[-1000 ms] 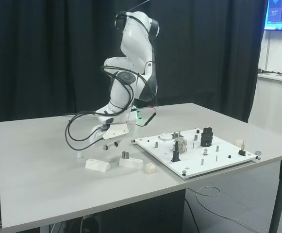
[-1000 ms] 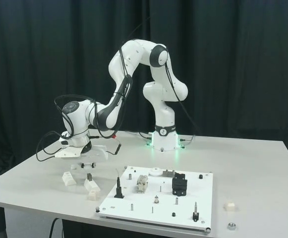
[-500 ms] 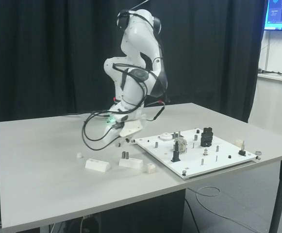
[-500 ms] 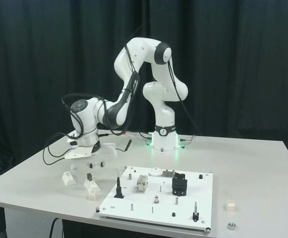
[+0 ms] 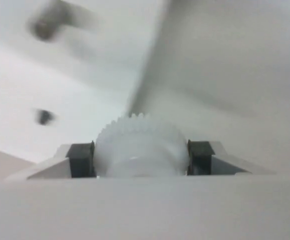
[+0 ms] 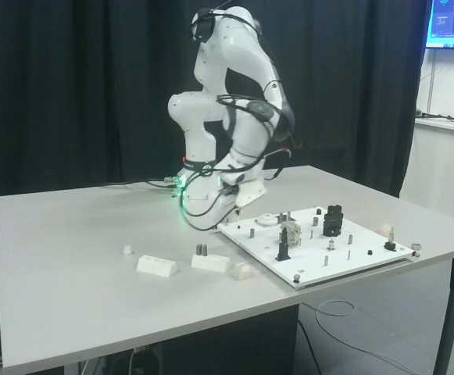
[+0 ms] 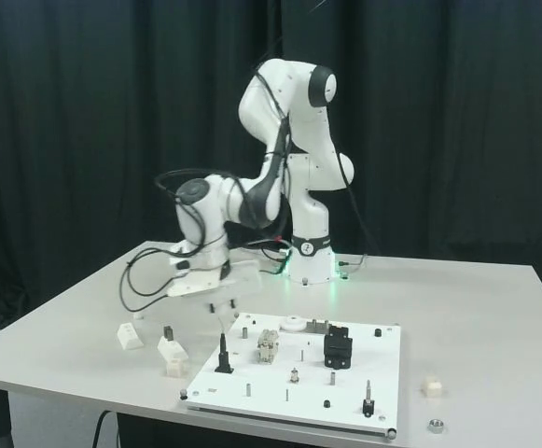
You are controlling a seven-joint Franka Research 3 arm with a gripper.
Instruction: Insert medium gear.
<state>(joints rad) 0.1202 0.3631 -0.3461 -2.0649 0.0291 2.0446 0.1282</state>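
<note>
1. As the wrist view shows, the gripper (image 5: pixel 141 159) has its two black fingers (image 5: pixel 81 160) clamped on a white gear (image 5: pixel 141 149), one finger on each side of it.
2. Gear teeth show along the rim above the fingers.
3. Seen from both room views, the gripper (image 7: pixel 221 306) hangs above the table (image 7: pixel 476 317), over the near edge of the white board (image 7: pixel 382 392).
4. Below the fingers lie the board's edge and blurred dark pegs (image 5: pixel 45 117).
5. White blocks (image 6: pixel 157 266) lie on the table, well apart from the fingers, on the side away from the board (image 6: pixel 371 263).
6. A second white gear (image 7: pixel 294 324) sits on the board, beyond the fingers.
</note>
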